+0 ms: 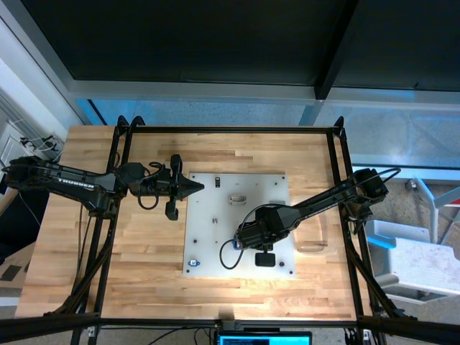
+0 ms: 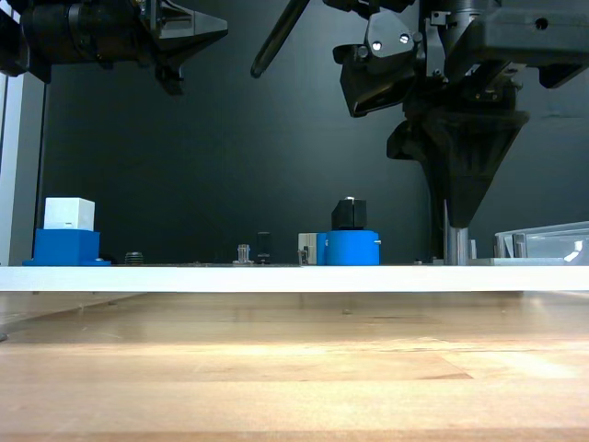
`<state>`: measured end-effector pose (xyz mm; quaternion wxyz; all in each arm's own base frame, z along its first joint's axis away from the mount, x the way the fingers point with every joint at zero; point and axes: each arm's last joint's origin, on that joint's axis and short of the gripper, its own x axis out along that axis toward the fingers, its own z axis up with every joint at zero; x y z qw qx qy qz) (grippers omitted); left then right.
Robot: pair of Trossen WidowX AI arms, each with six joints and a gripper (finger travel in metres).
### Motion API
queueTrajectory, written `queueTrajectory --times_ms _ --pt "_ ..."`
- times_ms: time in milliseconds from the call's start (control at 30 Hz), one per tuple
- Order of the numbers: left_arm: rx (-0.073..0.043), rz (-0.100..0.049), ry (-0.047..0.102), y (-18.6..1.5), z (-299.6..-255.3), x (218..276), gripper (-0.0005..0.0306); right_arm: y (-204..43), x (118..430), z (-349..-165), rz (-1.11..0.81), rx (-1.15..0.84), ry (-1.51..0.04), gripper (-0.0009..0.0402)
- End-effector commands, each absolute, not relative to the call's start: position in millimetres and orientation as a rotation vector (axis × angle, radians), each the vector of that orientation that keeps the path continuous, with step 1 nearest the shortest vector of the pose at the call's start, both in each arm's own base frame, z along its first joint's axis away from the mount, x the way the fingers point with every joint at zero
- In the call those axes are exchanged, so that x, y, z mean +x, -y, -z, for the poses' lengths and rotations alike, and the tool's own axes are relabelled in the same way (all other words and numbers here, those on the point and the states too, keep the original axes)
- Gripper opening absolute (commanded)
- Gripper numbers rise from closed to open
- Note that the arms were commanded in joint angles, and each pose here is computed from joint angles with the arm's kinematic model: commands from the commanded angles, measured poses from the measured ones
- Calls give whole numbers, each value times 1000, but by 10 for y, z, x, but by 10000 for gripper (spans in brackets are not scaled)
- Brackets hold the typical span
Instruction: Pick the 16mm cylinder and place it in the taskboard
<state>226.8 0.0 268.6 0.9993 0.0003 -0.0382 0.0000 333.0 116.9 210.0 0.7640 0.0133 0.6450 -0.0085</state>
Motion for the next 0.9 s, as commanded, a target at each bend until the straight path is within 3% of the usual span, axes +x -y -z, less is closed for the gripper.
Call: queueTrajectory --times_ms 33,900 --pt "1 0 76 0 -2686 2268 0 -1171 3326 -2106 18 29 -1404 32" --pt "1 0 76 0 -2686 2268 0 -1172 3333 -1931 10 22 -1398 32"
